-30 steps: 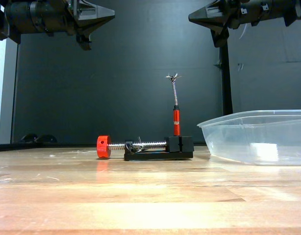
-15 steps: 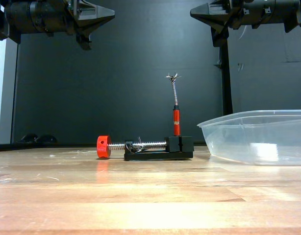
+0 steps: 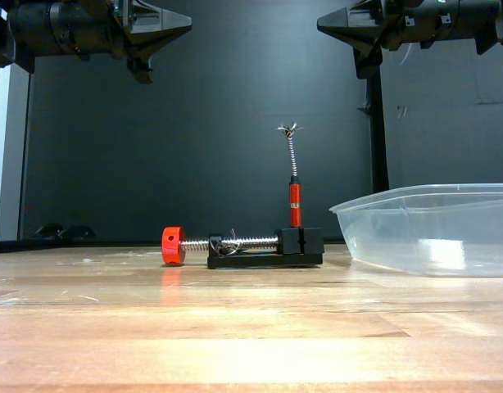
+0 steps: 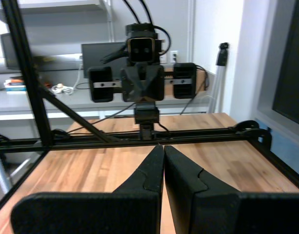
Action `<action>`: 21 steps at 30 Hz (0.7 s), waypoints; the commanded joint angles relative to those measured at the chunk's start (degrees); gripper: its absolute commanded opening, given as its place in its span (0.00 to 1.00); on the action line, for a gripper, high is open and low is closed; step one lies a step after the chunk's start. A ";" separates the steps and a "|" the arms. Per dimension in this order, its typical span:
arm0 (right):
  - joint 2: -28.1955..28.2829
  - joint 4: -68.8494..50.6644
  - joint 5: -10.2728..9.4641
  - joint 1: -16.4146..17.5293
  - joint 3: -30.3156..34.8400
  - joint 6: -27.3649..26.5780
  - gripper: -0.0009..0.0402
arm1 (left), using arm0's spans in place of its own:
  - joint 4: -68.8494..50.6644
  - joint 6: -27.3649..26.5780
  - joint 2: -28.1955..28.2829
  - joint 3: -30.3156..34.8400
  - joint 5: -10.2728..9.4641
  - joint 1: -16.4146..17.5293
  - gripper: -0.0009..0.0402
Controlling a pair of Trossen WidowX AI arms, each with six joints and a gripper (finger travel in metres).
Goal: Pick the RCA connector and install on taskboard
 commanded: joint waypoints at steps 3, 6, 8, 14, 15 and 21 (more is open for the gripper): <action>0.07 -0.39 -0.98 0.00 0.02 0.26 0.02 | 0.00 0.02 0.02 0.02 0.02 0.00 0.02; 0.07 -0.37 -0.94 0.00 0.02 0.61 0.02 | 0.00 0.02 0.02 0.02 0.02 0.00 0.02; 0.07 -0.37 -0.81 0.02 0.02 0.61 0.02 | 0.00 0.02 0.02 0.02 0.02 0.02 0.02; 0.09 -0.15 -0.74 0.02 0.02 0.61 0.02 | 0.00 0.00 0.02 0.02 0.02 0.00 0.02; 0.07 -0.15 -0.74 0.00 0.04 0.59 0.02 | 0.00 0.02 0.02 0.02 0.02 0.00 0.02; 0.04 -0.20 -0.76 0.02 0.04 0.59 0.02 | 0.00 0.00 0.02 0.02 0.02 0.00 0.02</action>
